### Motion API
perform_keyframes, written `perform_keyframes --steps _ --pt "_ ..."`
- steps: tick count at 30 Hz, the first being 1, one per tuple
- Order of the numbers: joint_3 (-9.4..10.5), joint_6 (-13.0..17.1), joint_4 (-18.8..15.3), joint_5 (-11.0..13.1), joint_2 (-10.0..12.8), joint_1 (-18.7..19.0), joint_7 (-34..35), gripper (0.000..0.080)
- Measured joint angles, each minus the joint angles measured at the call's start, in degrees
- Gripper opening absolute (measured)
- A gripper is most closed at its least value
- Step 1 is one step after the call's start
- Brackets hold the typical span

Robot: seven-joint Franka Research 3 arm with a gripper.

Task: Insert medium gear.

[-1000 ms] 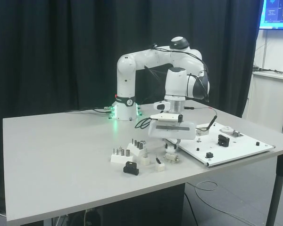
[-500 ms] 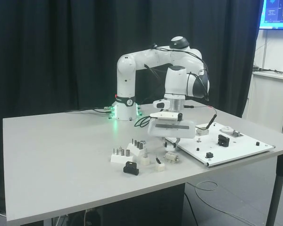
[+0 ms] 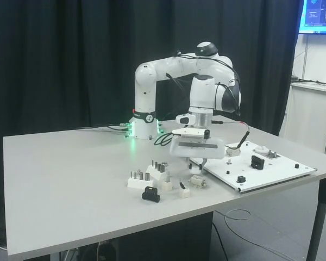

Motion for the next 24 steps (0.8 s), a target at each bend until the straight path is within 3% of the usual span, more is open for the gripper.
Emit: perform_keyframes --steps 24 --pt "-1.42 -0.5 0.3 -0.3 -0.7 0.7 0.8 0.0281"
